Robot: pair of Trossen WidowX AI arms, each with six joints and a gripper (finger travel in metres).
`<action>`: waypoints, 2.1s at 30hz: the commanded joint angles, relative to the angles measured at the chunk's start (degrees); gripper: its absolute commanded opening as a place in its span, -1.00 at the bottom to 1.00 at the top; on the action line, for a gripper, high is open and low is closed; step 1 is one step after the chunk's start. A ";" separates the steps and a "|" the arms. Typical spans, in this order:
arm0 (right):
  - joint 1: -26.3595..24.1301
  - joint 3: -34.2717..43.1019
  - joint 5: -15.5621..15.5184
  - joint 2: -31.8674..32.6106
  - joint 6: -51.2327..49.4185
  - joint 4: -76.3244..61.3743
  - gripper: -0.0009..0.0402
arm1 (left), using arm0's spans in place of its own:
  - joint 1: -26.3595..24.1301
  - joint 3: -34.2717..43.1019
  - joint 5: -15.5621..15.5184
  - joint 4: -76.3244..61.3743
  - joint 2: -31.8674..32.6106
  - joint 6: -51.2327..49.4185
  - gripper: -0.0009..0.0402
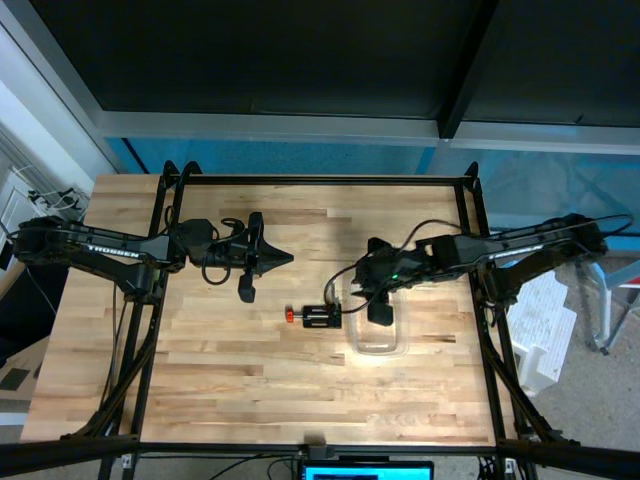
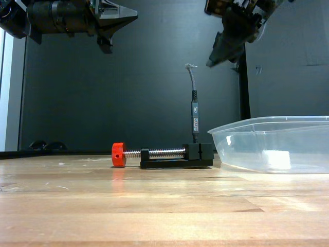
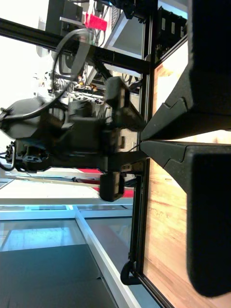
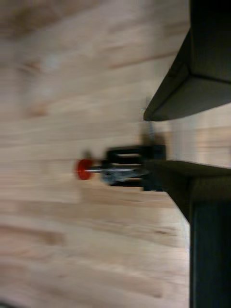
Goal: Pick the usb-c connector and install on the hub
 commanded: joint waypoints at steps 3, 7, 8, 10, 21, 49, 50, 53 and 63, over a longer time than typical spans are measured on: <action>-2.86 -5.75 -0.22 -6.19 -2.67 11.39 -0.76 | 0.00 0.00 0.00 0.00 0.00 0.00 -0.96; -6.03 -9.86 -3.13 -9.27 -3.43 21.55 -0.96 | 0.02 0.00 0.02 -0.04 0.00 0.00 -0.96; -6.71 -10.80 -4.28 -9.84 -3.91 23.93 -0.97 | 0.00 0.00 0.02 0.00 0.00 0.00 -0.96; -7.67 -12.74 -5.05 -10.97 -3.93 28.85 -0.93 | 0.02 0.00 0.00 0.02 0.00 0.00 -0.96; -9.11 -23.06 -6.54 -15.54 -4.26 48.54 -0.96 | 0.00 0.00 0.02 -0.02 0.00 0.00 -0.96; -9.11 -26.08 -10.97 -16.09 -3.80 54.12 -0.96 | 0.02 0.00 0.00 -0.02 0.00 0.00 -0.96; -9.11 -26.08 -10.97 -16.09 -3.80 54.12 -0.96 | 0.00 0.00 0.02 -0.02 0.00 0.00 -0.96; -9.14 -26.08 -10.47 -16.09 -3.87 54.16 -0.96 | 0.00 0.00 0.02 0.00 0.00 0.00 -0.96; -9.11 -26.08 -7.50 -16.09 -4.02 54.12 -0.96 | 0.02 0.00 0.02 -0.02 0.00 0.00 -0.96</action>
